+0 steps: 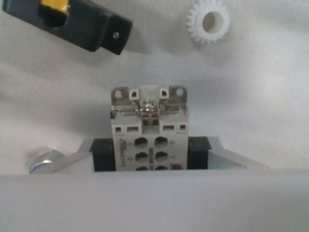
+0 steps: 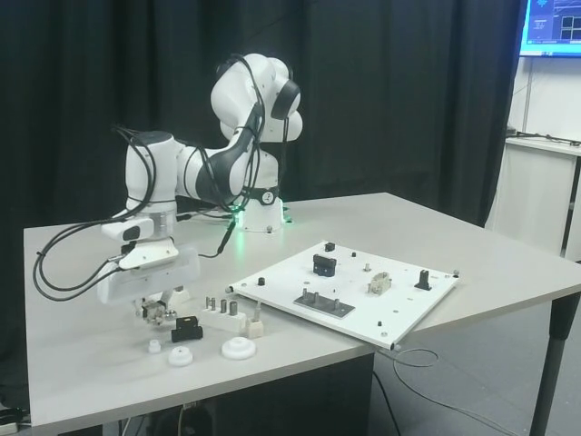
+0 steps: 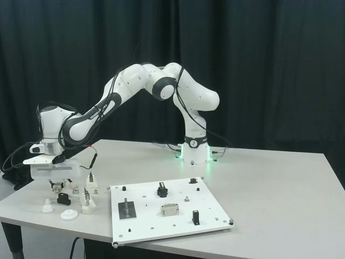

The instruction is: Insert waterproof.

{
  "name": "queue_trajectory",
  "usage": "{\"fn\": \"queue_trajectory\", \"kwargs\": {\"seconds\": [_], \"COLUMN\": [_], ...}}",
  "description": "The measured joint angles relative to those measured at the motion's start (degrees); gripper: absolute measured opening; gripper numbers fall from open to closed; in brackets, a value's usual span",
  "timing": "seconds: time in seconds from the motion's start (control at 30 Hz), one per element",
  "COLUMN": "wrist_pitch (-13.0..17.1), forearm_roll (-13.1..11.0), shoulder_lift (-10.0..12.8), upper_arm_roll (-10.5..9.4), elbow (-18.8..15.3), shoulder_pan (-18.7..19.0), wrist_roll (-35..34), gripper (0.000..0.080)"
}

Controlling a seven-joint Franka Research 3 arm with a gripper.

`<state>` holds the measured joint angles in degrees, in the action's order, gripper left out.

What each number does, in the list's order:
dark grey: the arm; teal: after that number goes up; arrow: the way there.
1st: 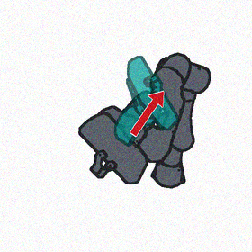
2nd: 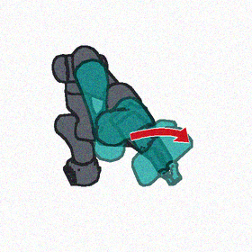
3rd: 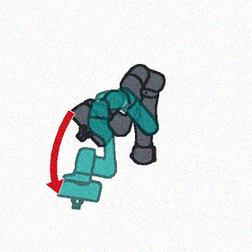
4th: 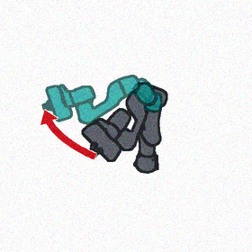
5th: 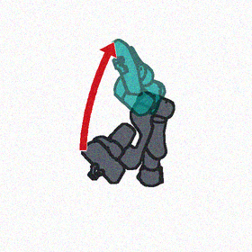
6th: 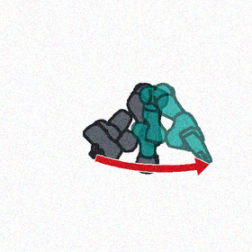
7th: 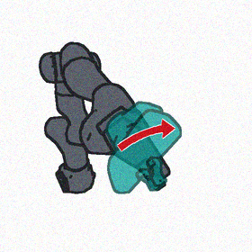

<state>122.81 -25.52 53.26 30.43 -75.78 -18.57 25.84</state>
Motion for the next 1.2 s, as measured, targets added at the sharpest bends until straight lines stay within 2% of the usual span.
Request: {"fn": "queue_trajectory", "kwargs": {"seconds": [0.23, 0.97, 1.2], "wrist_pitch": [-1.5, -1.7, -3.3], "forearm_roll": [0.0, -0.1, -1.2], "shoulder_lift": [0.0, 0.0, 0.0], "upper_arm_roll": [0.24, 0.21, 0.15], "elbow": [1.1, 1.3, 1.4], "shoulder_pan": [-0.1, -0.3, 0.0], "wrist_roll": [-0.4, -7.3, -8.9], "gripper": [0.0311, 0.0311, 0.0311]}}
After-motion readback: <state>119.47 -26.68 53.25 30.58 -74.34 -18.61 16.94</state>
